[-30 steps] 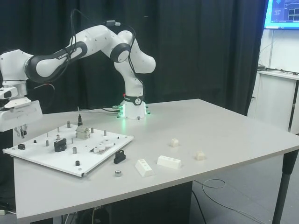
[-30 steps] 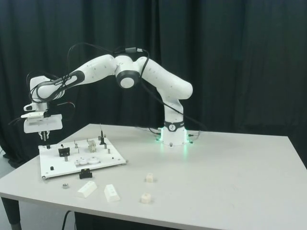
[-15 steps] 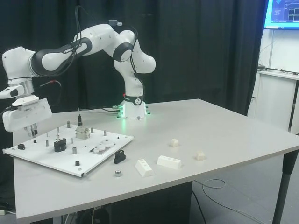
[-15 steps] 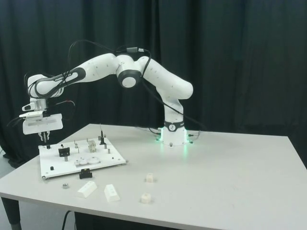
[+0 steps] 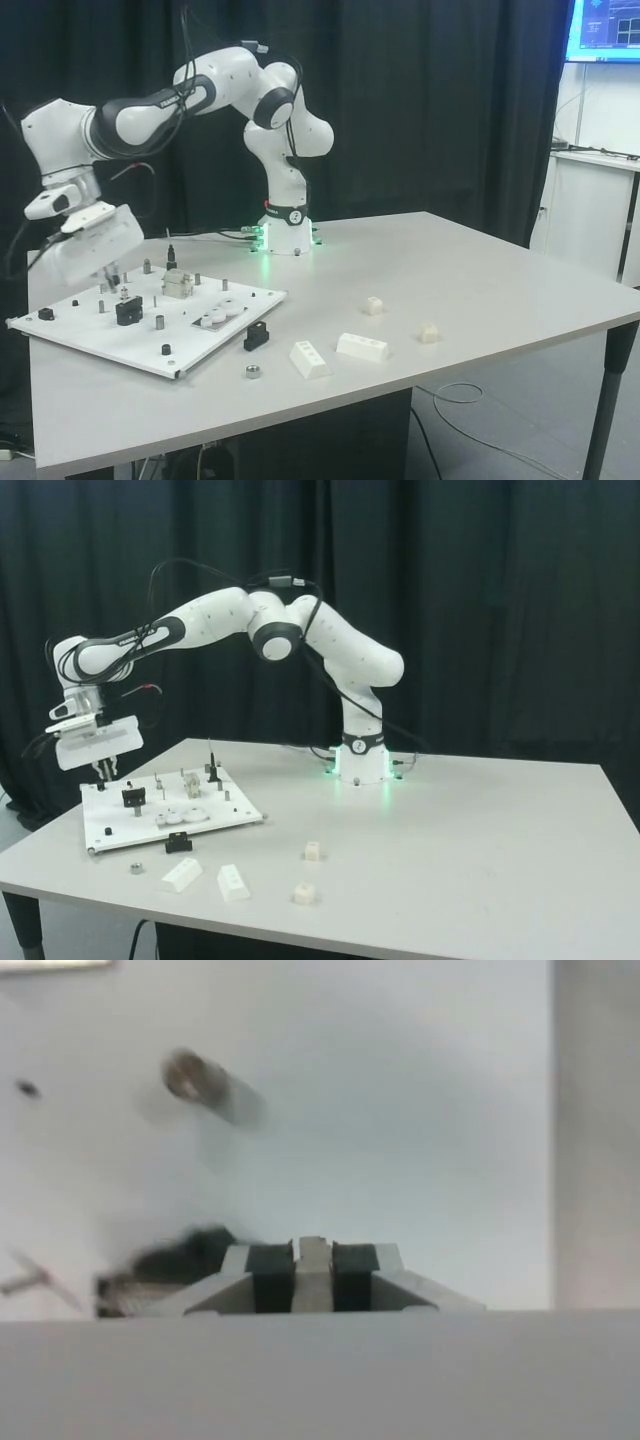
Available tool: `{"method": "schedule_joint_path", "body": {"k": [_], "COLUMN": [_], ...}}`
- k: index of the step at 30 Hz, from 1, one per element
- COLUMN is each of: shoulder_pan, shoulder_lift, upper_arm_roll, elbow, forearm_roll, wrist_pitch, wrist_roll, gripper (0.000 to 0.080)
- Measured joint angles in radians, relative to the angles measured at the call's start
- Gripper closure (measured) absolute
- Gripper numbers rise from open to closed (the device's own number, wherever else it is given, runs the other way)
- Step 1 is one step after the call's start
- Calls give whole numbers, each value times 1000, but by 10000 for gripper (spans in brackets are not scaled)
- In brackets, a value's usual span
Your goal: Place Ethernet.
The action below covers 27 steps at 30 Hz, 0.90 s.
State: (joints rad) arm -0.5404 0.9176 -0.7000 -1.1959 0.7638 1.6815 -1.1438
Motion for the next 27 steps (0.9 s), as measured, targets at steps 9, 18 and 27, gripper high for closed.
{"method": "schedule_joint_path", "body": {"k": [9, 18, 27], "shoulder_pan": [78, 181, 291], "shoulder_lift": [-48, -120, -189], "upper_arm_roll": [-3, -20, -40], "elbow": [-104, -255, -391], "forearm_roll": [0, -1, -1], "wrist_pitch": [-30, -9, 64], "wrist_roll": [18, 35, 86], "gripper": [725, 725, 725]}}
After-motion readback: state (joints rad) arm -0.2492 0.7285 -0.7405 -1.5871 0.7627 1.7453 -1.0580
